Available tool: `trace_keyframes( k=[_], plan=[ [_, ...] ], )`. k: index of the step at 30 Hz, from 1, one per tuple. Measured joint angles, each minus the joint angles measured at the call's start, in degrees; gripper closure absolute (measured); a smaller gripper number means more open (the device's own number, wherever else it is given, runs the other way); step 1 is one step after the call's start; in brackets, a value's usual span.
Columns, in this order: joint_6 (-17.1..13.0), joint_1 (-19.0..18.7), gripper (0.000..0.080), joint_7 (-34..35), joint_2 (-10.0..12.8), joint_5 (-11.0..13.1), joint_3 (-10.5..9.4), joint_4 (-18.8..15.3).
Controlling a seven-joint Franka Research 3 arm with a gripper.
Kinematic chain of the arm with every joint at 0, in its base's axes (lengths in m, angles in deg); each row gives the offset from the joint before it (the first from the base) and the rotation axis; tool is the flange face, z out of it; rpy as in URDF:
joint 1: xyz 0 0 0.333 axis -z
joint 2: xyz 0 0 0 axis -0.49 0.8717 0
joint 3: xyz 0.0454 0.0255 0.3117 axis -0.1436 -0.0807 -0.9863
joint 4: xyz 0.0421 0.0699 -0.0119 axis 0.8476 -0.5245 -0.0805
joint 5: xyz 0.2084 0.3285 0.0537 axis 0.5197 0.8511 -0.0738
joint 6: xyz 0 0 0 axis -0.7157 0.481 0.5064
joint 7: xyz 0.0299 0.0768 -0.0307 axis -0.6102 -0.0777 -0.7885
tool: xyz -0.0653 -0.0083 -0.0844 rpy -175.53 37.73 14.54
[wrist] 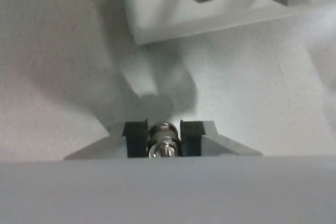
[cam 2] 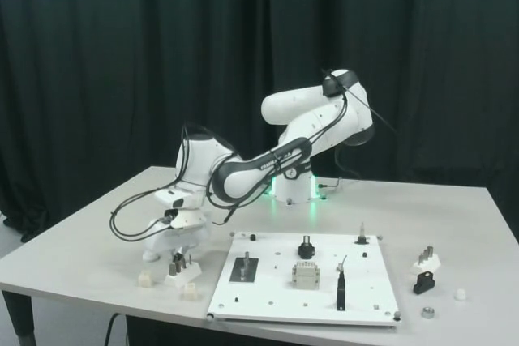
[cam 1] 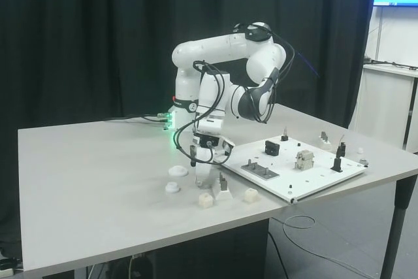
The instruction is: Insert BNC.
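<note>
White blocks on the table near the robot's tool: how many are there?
2. One white block sits on the grey table beside the tool; the other sits by the white board's near edge. Others may hide behind the arm.

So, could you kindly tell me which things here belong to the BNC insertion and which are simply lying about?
Belonging to the job:
- BNC connector, held between the fingers of the pincer
- white board with its mounted fixtures

Lying about:
- small white blocks on the grey table
- white round pieces
- loose parts beside the board
</note>
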Motion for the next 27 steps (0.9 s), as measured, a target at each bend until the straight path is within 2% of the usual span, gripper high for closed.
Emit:
trace_keyframes(
  k=[8, 27],
  plan=[
    [0.0, 0.0, 0.0678, 0.0, 0.0, -0.9, 0.56, 0.4],
    [-0.1, -0.1, 0.0678, 0.0, 0.1, -1.4, 1.04, 0.5]
  ],
)
